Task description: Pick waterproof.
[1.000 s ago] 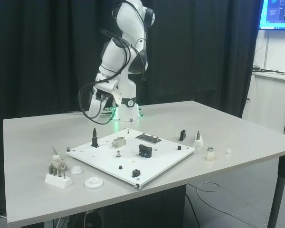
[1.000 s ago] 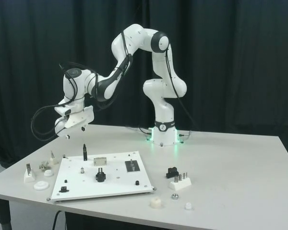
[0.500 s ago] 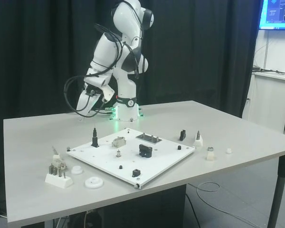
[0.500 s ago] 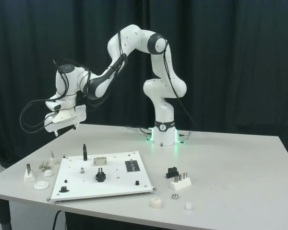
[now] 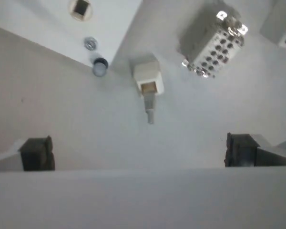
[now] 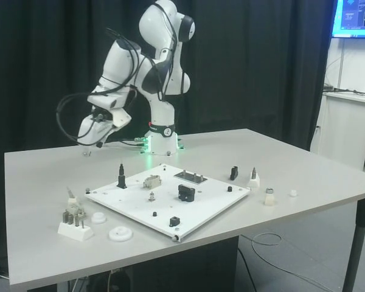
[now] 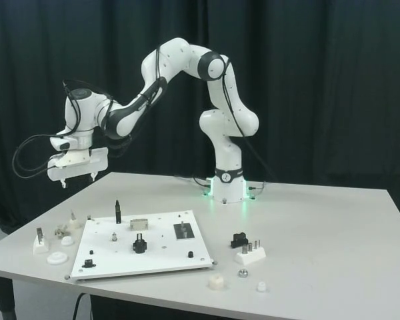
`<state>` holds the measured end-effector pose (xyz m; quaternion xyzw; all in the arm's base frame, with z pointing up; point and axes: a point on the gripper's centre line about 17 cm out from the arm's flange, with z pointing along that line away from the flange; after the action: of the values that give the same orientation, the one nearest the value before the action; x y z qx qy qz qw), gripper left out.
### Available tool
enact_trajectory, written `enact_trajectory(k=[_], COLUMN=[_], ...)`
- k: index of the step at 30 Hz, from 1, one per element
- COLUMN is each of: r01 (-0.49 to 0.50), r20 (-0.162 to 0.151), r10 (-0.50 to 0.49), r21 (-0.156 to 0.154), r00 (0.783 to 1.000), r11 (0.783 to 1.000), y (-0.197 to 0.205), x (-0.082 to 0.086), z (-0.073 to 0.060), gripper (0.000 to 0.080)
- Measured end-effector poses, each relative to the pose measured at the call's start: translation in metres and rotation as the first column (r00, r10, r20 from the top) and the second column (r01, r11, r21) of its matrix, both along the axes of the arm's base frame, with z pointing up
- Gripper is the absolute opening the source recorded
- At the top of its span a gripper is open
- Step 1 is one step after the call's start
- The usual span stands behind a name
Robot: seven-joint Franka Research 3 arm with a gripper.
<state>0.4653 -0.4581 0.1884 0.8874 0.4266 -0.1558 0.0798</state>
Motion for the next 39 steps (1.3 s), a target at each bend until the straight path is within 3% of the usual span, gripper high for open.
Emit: enact_trajectory(k=[7,13,24,31,39], r01=[0.057,0.142,0.308,0.350,0.367], r20=[0.051,0.118,0.236,0.265,0.274], r10=[-0.057,-0.143,-0.315,-0.365,-0.388], r21=[0.004,0.016,0.065,0.104,0.127], r00=[0.997,0.983,0.919,0.893,0.880], r11=[0.998,0.990,0.949,0.931,0.922], y=[-0.020,-0.036,-0.060,-0.064,-0.063], x=[0.001,0.004,0.012,0.020,0.032], z=[0.001,0.002,-0.005,-0.014,-0.029], gripper=[0.0800,0.0800,0.0800,0.0800,0.0800])
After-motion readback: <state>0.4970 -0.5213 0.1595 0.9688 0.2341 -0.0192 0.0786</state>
